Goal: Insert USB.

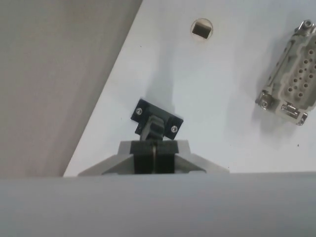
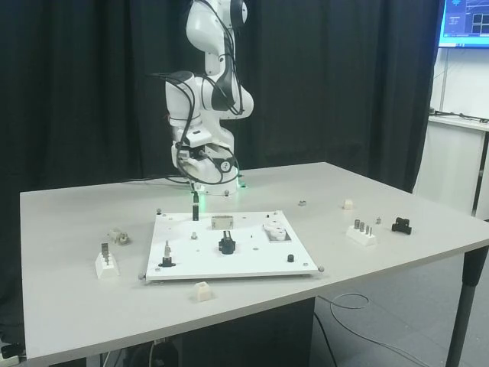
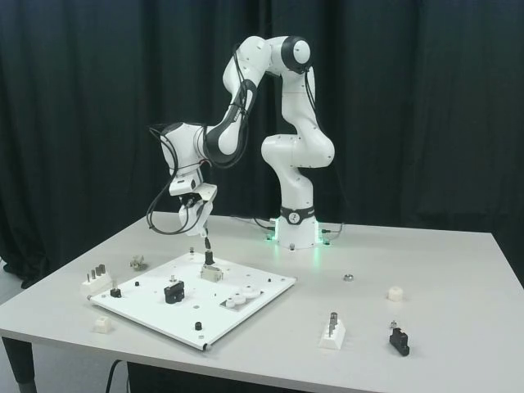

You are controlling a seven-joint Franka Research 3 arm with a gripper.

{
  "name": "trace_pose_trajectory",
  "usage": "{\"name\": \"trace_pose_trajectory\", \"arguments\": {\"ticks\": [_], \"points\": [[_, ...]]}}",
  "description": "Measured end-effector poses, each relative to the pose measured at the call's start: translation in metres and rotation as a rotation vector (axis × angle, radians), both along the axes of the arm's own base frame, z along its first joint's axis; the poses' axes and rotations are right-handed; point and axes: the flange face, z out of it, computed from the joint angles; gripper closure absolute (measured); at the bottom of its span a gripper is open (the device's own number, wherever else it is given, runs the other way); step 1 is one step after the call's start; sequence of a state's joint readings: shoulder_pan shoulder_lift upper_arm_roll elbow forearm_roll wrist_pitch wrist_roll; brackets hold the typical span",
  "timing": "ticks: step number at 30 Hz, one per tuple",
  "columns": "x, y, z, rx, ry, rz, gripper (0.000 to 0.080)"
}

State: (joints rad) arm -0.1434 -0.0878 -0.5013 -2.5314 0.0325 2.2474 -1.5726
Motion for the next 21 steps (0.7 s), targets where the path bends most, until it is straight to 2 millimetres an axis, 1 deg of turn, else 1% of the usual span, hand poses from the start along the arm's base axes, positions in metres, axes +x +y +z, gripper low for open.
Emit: {"name": "trace_pose_trajectory", "arguments": {"ticks": [21], "points": [[-0.0038,-0.0059,-0.0024,0.001,-0.003,0.003,0.0794]]}}
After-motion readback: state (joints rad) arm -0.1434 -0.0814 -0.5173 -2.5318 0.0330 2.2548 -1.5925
